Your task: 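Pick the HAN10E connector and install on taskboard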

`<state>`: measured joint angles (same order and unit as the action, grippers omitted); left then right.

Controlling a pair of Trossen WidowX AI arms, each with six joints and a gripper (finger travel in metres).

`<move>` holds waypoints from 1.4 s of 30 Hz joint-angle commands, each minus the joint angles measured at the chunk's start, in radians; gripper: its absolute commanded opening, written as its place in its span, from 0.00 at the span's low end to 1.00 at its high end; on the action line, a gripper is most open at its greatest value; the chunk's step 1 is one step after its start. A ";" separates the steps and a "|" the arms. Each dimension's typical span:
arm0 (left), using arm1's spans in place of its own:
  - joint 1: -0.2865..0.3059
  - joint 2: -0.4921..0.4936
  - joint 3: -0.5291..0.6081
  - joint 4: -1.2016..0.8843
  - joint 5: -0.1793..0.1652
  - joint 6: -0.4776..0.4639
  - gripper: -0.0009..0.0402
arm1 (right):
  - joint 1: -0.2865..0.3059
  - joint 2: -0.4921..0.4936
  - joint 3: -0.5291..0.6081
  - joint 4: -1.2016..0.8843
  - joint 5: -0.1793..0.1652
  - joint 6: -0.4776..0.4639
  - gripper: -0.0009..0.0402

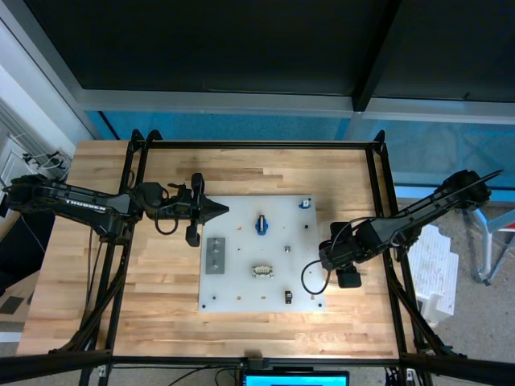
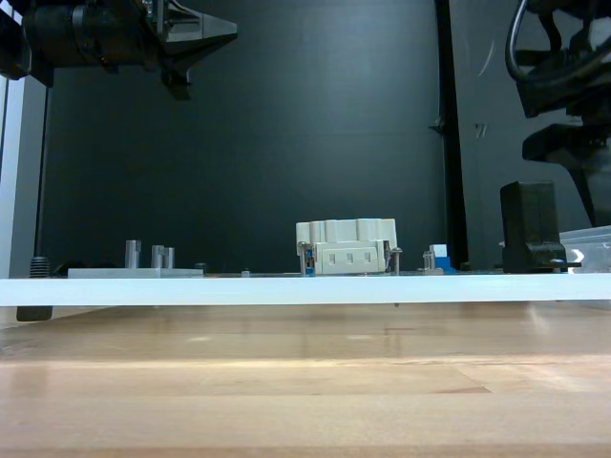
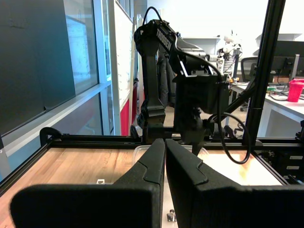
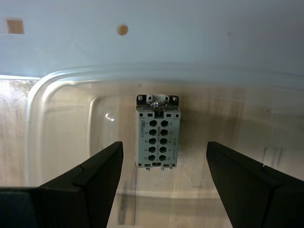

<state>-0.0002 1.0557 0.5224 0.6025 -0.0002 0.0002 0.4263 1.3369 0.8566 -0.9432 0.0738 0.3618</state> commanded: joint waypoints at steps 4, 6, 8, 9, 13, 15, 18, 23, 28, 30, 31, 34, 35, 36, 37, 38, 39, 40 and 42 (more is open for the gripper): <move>0.000 0.000 0.000 0.000 0.000 0.000 0.02 | 0.002 0.016 -0.034 0.052 -0.014 -0.003 0.62; 0.000 0.000 0.000 0.000 0.000 0.000 0.02 | 0.002 0.016 -0.045 0.071 -0.014 -0.003 0.62; 0.000 0.000 0.000 0.000 0.000 0.000 0.02 | 0.002 0.016 -0.058 0.084 -0.014 -0.002 0.62; 0.000 0.000 0.000 0.000 0.000 0.000 0.02 | 0.002 0.016 -0.064 0.090 -0.014 -0.003 0.62; 0.000 0.000 0.000 0.000 0.000 0.000 0.02 | 0.001 0.026 -0.092 0.121 -0.014 -0.004 0.62; 0.000 0.000 0.000 0.000 0.000 0.000 0.02 | 0.001 0.031 -0.102 0.140 -0.016 -0.005 0.62; 0.000 0.000 0.000 0.000 0.000 0.000 0.02 | -0.003 0.046 -0.109 0.163 -0.016 -0.014 0.62; 0.000 0.000 0.000 0.000 0.000 0.000 0.02 | -0.013 0.066 -0.118 0.192 -0.015 -0.035 0.62; 0.000 0.000 0.000 0.000 0.000 0.000 0.02 | -0.019 0.073 -0.137 0.211 -0.019 -0.037 0.62; 0.000 0.000 0.000 0.000 0.000 0.000 0.02 | -0.021 0.073 -0.144 0.219 -0.022 -0.037 0.62; 0.000 0.000 0.000 0.000 0.000 0.000 0.02 | -0.021 0.073 -0.145 0.219 -0.022 -0.037 0.61; 0.000 0.000 0.000 0.000 0.000 0.000 0.02 | -0.021 0.073 -0.147 0.219 -0.022 -0.037 0.60; 0.000 0.000 0.000 0.000 0.000 0.000 0.02 | -0.021 0.073 -0.147 0.219 -0.022 -0.037 0.60; 0.000 0.000 0.000 0.000 0.000 0.000 0.02 | -0.021 0.073 -0.146 0.220 -0.022 -0.037 0.59; 0.000 0.000 0.000 0.000 0.000 0.000 0.02 | -0.021 0.073 -0.146 0.220 -0.022 -0.037 0.58; 0.000 0.000 0.000 0.000 0.000 0.000 0.02 | -0.021 0.073 -0.146 0.219 -0.021 -0.035 0.57; 0.000 0.000 0.000 0.000 0.000 0.000 0.02 | -0.021 0.073 -0.147 0.219 -0.021 -0.032 0.55; 0.000 0.000 0.000 0.000 0.000 0.000 0.02 | -0.021 0.073 -0.146 0.219 -0.021 -0.030 0.54; 0.000 0.000 0.000 0.000 0.000 0.000 0.02 | -0.021 0.073 -0.146 0.219 -0.021 -0.030 0.49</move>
